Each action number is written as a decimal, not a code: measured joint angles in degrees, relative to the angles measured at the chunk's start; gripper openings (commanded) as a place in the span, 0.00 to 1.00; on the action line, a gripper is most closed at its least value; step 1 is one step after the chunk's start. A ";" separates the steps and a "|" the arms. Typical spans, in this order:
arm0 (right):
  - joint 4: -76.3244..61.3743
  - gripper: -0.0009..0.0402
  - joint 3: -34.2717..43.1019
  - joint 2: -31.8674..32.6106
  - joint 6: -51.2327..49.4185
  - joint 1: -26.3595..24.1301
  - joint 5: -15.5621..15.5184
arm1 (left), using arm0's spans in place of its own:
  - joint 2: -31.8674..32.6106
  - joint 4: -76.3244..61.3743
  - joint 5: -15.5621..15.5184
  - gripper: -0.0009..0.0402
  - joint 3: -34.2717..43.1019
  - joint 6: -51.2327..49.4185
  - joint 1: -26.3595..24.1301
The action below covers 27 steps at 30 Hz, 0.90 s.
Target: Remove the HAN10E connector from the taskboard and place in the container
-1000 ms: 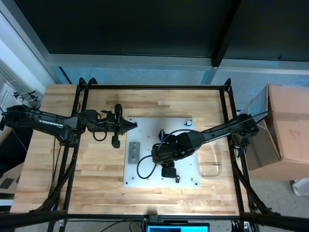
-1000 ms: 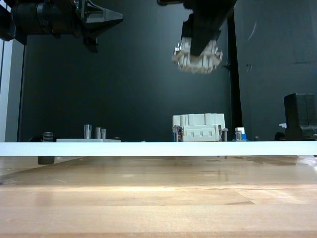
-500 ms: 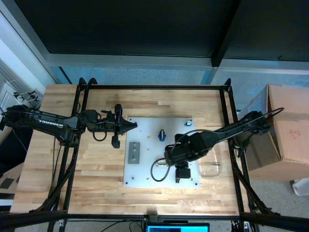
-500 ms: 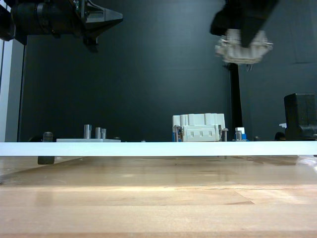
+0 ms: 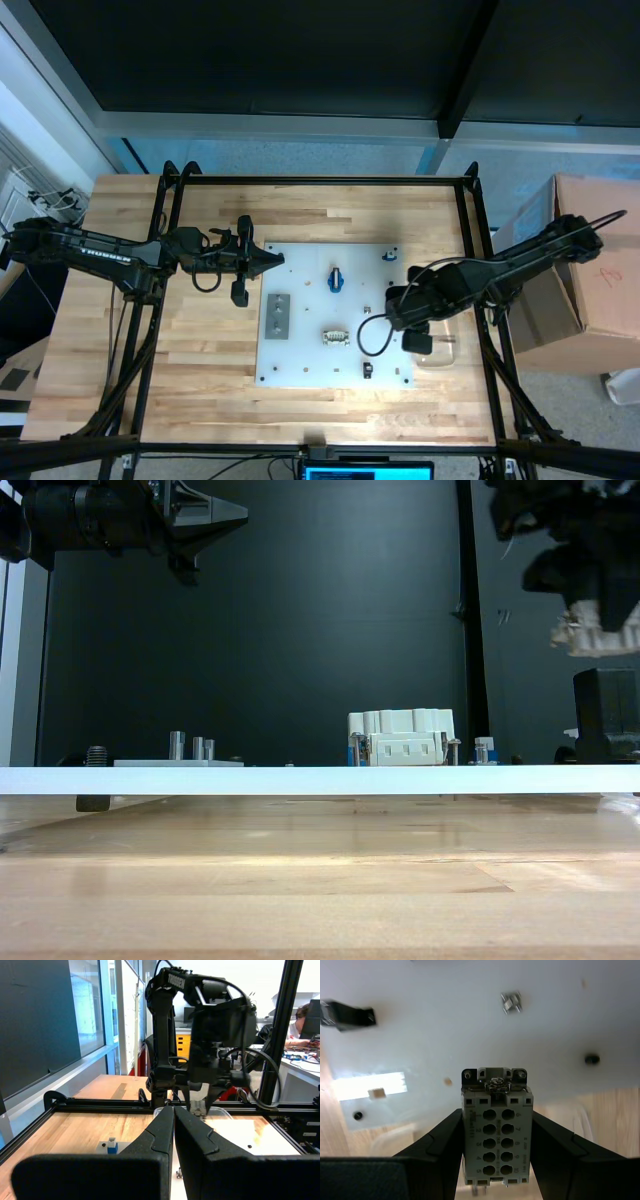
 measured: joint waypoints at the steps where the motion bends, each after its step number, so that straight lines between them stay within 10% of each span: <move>1: -0.02 0.14 -1.25 -1.03 0.59 0.00 0.00 | 0.00 0.02 0.00 0.02 0.00 0.00 0.00; 27: 1.62 0.14 -16.04 -10.91 9.64 -0.07 4.48 | 0.00 0.00 0.00 0.02 0.00 0.00 0.00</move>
